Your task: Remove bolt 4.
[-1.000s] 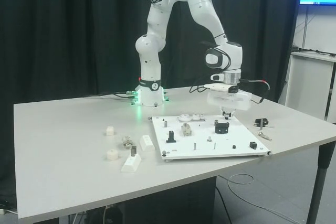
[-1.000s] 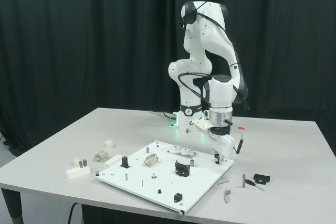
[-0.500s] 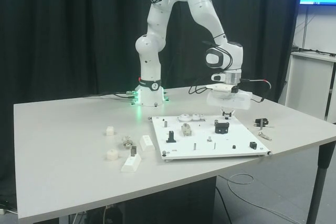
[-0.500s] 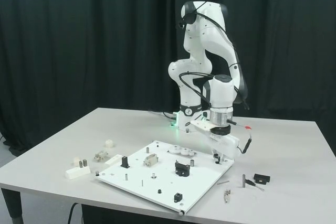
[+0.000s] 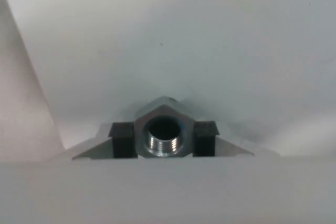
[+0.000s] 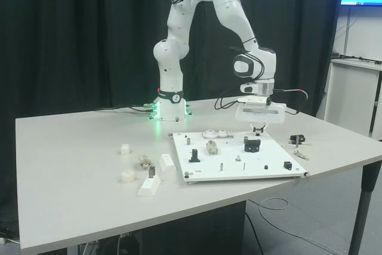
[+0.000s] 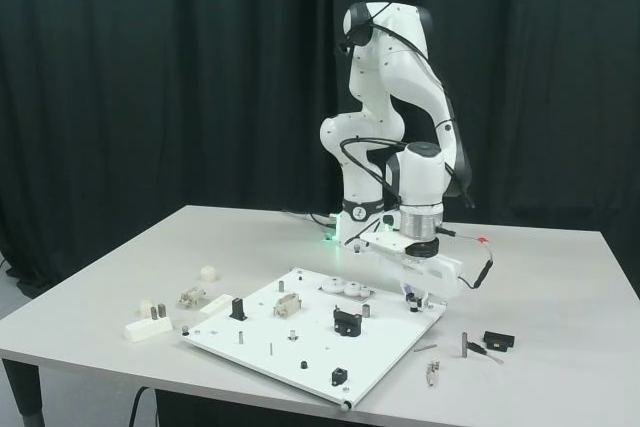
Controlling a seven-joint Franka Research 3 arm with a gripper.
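Observation:
In the wrist view a grey hex metal part (image 5: pixel 163 113) with a threaded bore sits between two black finger pads (image 5: pixel 124 140), and my gripper (image 5: pixel 163 139) is shut on it. White board surface lies behind it. From the room cameras my gripper (image 6: pixel 258 128) (image 7: pixel 413 297) points straight down at the far right corner of the white board (image 6: pixel 239 172) (image 7: pixel 290 352), its fingertips just above the surface. The held part is too small to make out there.
The board carries a black bracket (image 6: pixel 252 144) (image 7: pixel 346 322), several small pegs and fittings. Loose black and metal pieces (image 6: pixel 296 140) (image 7: pixel 497 339) lie on the grey table right of the board. White blocks (image 6: pixel 149 186) (image 7: pixel 140 329) lie on the table to the board's left.
The hand has turned about its vertical axis over the same corner of the board, and its cable swung round with it. Its fingertips stay at about the same spot.

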